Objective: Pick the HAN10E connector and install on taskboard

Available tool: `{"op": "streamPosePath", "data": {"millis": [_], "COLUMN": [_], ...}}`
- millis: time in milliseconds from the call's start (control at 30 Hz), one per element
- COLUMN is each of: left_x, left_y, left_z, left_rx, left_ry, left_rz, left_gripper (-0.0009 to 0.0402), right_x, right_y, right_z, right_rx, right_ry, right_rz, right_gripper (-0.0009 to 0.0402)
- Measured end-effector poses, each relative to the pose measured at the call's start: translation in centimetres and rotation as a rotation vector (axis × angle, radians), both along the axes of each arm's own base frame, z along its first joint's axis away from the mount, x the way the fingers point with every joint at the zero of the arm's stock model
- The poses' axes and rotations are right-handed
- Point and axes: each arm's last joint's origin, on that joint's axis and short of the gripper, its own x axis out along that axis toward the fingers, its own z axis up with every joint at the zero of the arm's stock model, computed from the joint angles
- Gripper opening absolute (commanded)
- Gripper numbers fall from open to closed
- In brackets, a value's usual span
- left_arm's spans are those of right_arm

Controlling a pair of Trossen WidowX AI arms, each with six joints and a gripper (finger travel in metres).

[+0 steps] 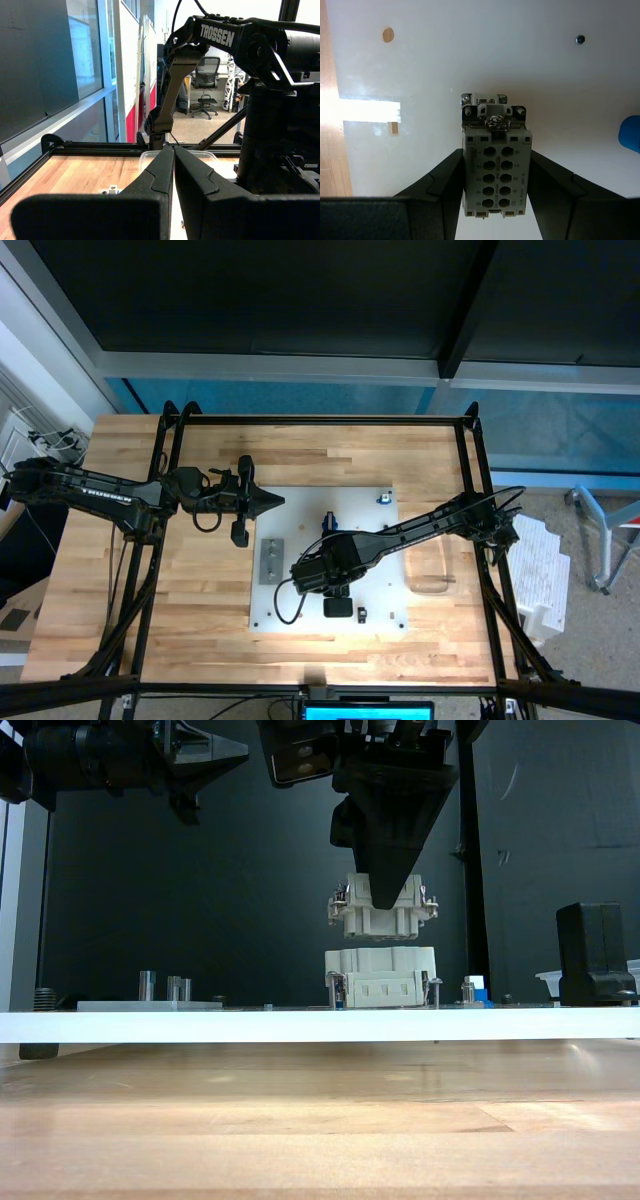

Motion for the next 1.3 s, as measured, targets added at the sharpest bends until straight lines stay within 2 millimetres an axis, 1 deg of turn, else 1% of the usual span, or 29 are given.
{"op": "streamPosePath", "data": {"millis": [1300], "left_x": [0.0], "left_y": [0.0], "left_z": [0.0], "left_rx": [0.0], "left_ry": [0.0], "left_rz": [0.0], "left_gripper": [0.0001], "right_x": [0.4], "right_y": [0.5], "right_z": [-1.1], "right_rx": [-0.005], "right_ry": [0.014], "right_rz": [0.007], "right_gripper": [0.002]}}
